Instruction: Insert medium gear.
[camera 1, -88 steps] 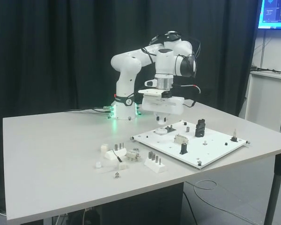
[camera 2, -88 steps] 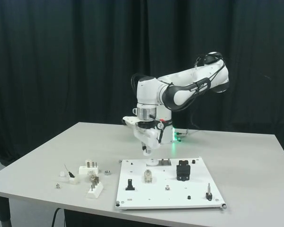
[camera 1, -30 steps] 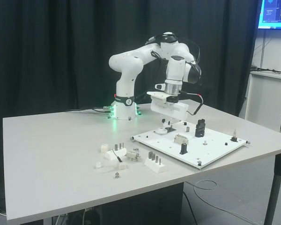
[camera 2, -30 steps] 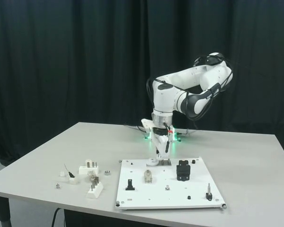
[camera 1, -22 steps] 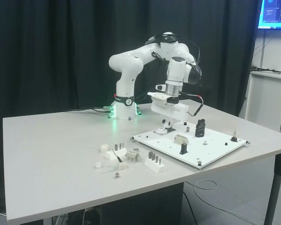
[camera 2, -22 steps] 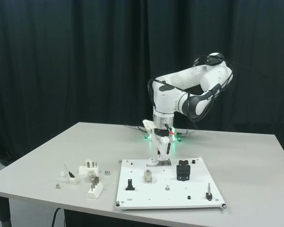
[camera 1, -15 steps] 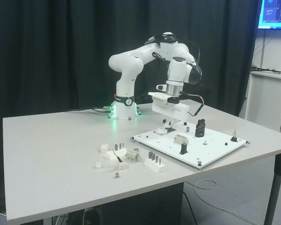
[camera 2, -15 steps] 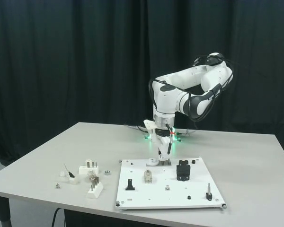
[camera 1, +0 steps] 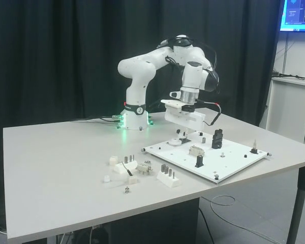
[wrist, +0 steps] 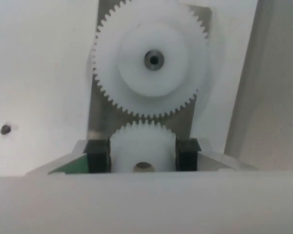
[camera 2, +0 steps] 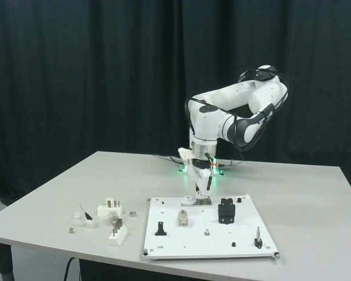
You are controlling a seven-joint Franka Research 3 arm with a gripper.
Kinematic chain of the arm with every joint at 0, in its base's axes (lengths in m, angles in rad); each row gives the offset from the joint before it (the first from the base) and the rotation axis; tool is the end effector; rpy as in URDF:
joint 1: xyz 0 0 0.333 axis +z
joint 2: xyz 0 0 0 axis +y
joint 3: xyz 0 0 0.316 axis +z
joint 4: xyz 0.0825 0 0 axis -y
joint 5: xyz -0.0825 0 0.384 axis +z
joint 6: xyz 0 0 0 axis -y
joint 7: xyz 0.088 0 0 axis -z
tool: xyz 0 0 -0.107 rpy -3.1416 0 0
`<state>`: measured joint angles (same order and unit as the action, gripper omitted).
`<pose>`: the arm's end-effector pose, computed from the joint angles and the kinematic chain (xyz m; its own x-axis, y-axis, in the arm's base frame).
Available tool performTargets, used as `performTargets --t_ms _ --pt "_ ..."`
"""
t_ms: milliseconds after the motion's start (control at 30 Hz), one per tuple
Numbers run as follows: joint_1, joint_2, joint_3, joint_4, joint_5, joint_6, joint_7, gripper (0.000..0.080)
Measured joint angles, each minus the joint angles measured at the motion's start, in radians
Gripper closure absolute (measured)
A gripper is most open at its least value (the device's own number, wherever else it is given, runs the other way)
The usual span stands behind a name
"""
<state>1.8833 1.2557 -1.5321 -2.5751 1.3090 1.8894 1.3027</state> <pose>0.3953 0.0833 0.2276 -0.3510 -0.9287 0.1194 -0.9354 0.3536 0.0003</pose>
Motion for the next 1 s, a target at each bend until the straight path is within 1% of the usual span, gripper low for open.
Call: performTargets --t_ms 267,1000 --pt "0.0 0.0 0.005 -0.006 0.0 0.017 0.008 0.0519" --pt "0.0 0.0 0.006 -0.003 0.001 0.019 0.02 0.0519"
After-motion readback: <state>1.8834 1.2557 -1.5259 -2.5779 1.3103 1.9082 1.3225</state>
